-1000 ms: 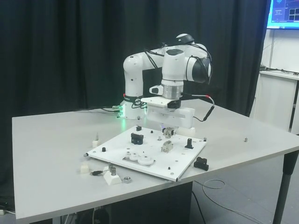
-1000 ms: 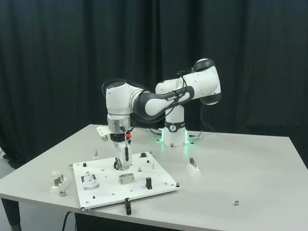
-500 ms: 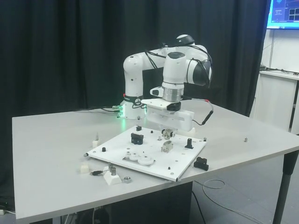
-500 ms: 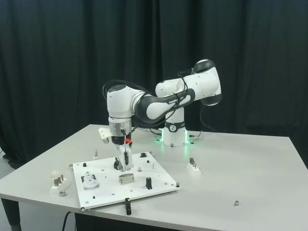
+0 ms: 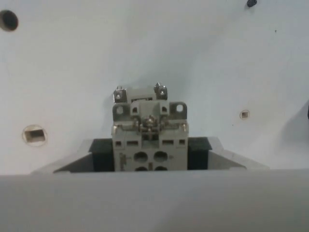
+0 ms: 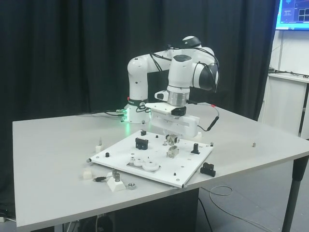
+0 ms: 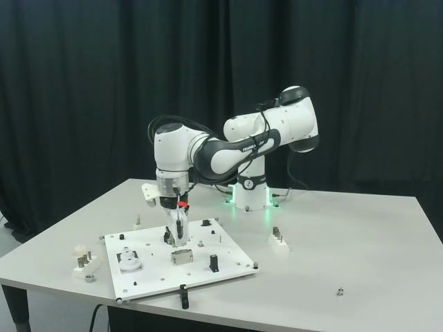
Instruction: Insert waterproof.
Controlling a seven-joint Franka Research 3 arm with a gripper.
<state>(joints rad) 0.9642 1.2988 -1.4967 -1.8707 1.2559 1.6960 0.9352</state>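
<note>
We see the white arm (image 7: 208,149) reaching down over the white board (image 7: 149,273) that lies on the grey desk (image 7: 360,242). Its jaws are clamped on the waterproof connector (image 5: 149,145), which hangs upright between them, just above the board. In the wrist view, a matching grey socket (image 5: 140,93) sits on the board right beside the held connector; we cannot tell whether the two touch. A white gear (image 6: 150,166) rests near the board's front edge.
</note>
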